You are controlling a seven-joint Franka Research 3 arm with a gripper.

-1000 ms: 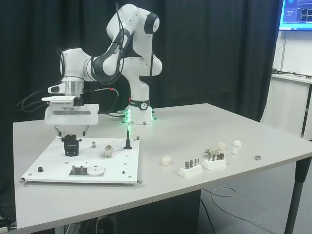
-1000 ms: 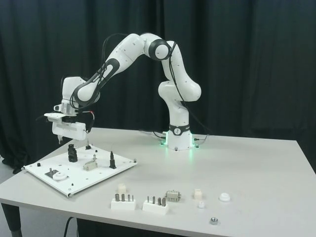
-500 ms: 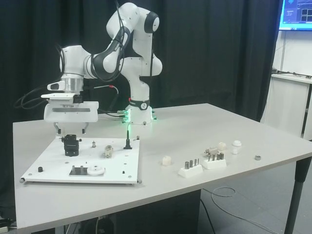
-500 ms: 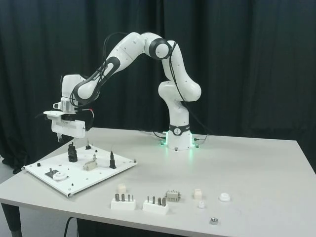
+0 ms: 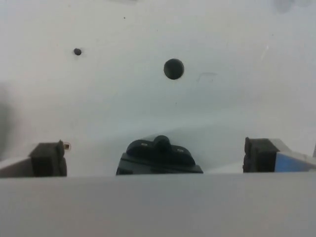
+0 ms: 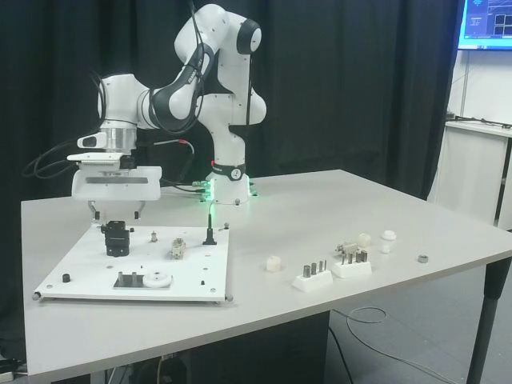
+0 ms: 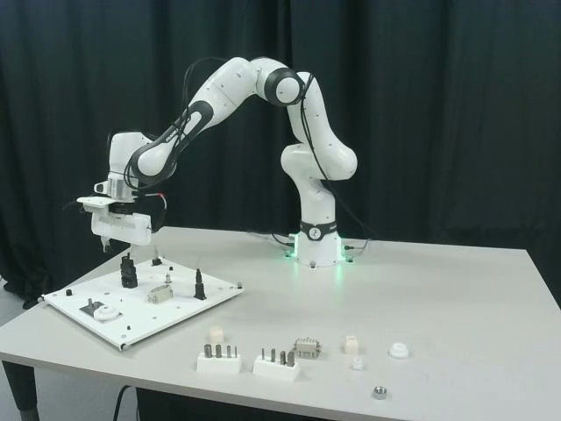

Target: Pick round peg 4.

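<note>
Two black fingertips [image 5: 48, 159] of my gripper [image 6: 114, 214] stand wide apart, holding nothing, above a black block [image 5: 159, 157] on the white board [image 6: 88, 272]. My wrist view shows only that. Both room views also show the pegs [image 7: 218, 353], far away in white holders near the table [image 7: 456, 298] front edge.

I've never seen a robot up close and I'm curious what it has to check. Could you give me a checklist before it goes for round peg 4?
1. Claw open: ok.
2. Claw empty: ok.
3. Claw above the peg holders: not ok. It hangs over the black block on the white board.
4. Pegs upright in their holders: ok.
5. Which peg is number 4: cannot tell.
</note>
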